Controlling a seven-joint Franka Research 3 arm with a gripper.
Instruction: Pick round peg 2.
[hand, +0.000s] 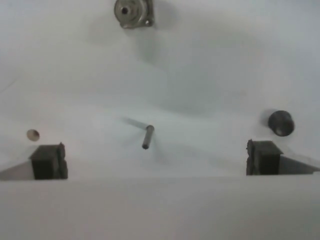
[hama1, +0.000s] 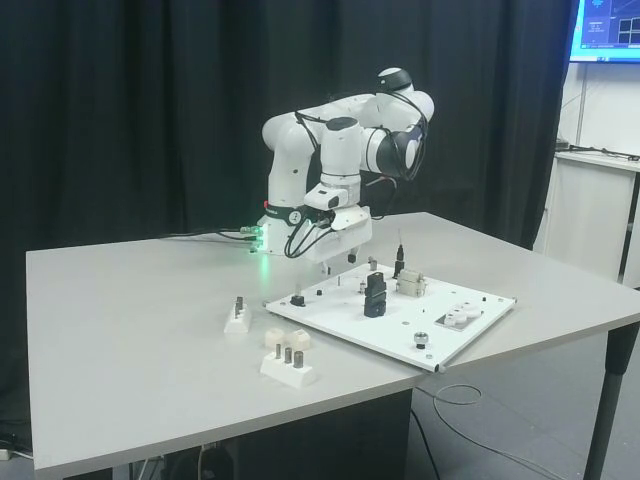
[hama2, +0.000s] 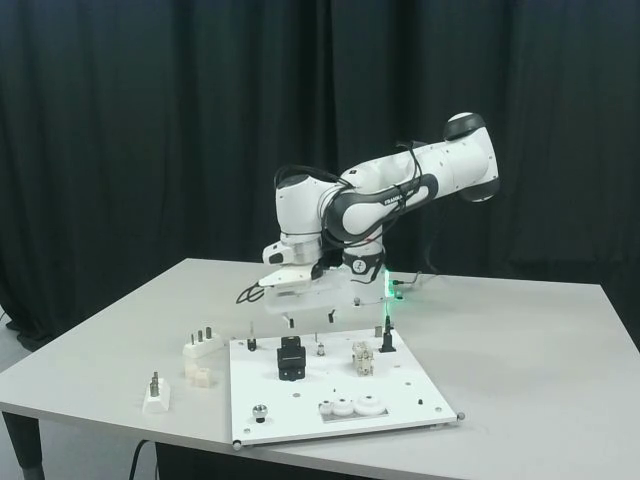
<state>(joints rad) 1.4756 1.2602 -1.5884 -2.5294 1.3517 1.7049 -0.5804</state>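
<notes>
here, in the wrist view, the hand (hand: 155, 160) hangs spread wide over the white board (hand: 200, 75), holding nothing. left to right: one black fingertip (hand: 48, 161), then the thin peg (hand: 147, 136) standing on the board between the fingers, then a black knob (hand: 280, 123) by the other finger.

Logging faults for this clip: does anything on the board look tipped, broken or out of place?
Nothing stands out. The hand hangs open above the white board, with a thin peg standing upright between its fingers. No parts look knocked over.
</notes>
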